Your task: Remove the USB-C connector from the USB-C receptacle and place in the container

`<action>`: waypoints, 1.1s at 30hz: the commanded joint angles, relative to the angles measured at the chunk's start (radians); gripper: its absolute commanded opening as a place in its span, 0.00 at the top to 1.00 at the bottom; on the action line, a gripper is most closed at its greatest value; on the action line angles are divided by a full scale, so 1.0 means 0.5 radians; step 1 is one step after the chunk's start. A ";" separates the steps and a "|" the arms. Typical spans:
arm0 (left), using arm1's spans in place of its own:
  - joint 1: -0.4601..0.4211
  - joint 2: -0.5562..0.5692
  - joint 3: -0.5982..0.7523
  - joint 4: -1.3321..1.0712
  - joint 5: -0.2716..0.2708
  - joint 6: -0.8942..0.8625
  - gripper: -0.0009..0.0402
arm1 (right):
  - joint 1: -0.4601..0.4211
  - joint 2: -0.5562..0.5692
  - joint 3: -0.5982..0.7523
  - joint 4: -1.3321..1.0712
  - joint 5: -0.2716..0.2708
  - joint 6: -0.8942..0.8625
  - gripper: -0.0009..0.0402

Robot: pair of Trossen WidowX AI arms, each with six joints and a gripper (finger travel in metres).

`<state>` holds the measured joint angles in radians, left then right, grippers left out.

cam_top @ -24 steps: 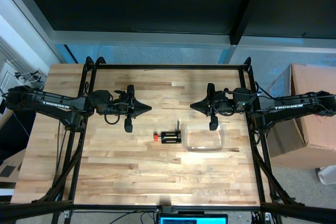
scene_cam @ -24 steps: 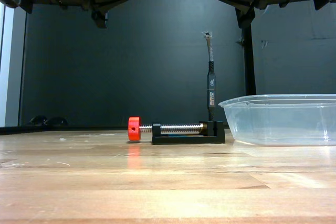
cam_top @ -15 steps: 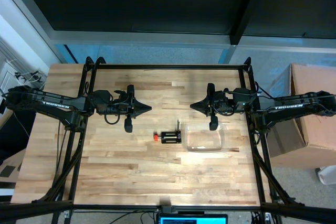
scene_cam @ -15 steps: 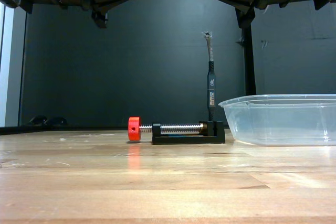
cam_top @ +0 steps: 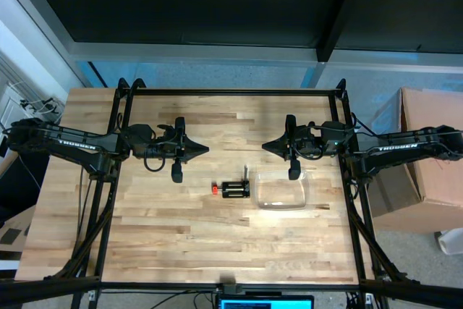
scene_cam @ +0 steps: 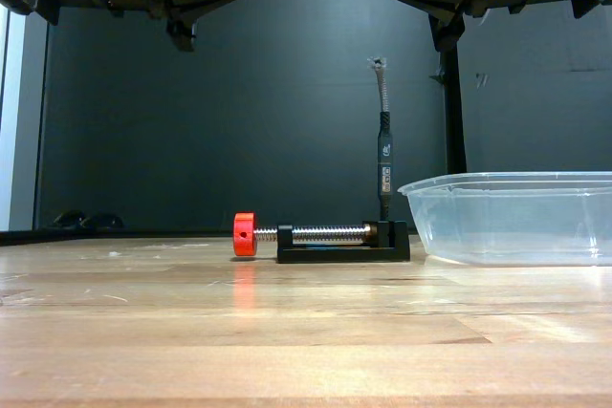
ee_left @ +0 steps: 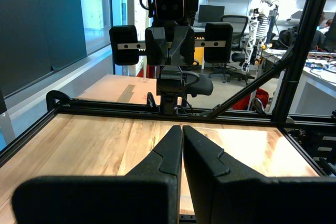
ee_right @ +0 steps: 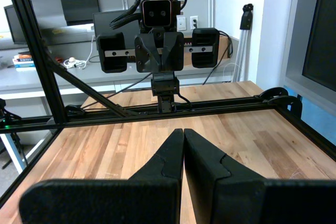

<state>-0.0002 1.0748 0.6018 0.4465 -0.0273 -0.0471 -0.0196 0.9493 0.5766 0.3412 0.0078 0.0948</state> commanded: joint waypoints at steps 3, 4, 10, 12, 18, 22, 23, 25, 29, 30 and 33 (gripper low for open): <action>0.001 0.001 0.001 0.000 0.000 0.000 0.98 | -0.001 0.005 0.001 0.001 -0.001 0.000 0.98; 0.001 0.001 0.001 0.000 0.000 0.000 0.98 | 0.001 0.005 0.001 -0.007 -0.007 0.005 0.98; 0.001 0.001 0.001 0.000 0.000 0.000 0.98 | 0.064 0.005 0.166 -0.449 -0.017 0.032 0.98; 0.000 0.001 0.001 0.000 0.000 0.000 0.98 | 0.107 0.005 0.259 -0.664 -0.015 0.026 0.98; 0.000 0.001 0.001 0.000 0.000 0.000 0.98 | 0.246 0.065 0.581 -1.418 0.058 0.055 0.98; 0.001 0.001 0.001 0.000 0.000 0.000 0.98 | 0.329 0.180 0.785 -1.791 0.060 0.064 0.98; 0.001 0.001 0.001 0.000 0.000 0.000 0.98 | 0.354 0.221 0.837 -1.865 0.063 0.064 0.98; 0.000 0.001 0.001 0.000 0.000 0.000 0.98 | 0.406 0.307 0.939 -2.018 0.119 0.067 0.98; 0.000 0.001 0.001 0.000 0.000 0.000 0.98 | 0.473 0.506 1.147 -2.309 0.158 0.079 0.98; 0.001 0.001 0.001 0.000 0.000 0.000 0.98 | 0.480 0.559 1.199 -2.378 0.158 0.089 0.98; 0.000 0.001 0.001 0.000 0.000 0.000 0.98 | 0.494 0.710 1.343 -2.562 0.159 0.108 0.97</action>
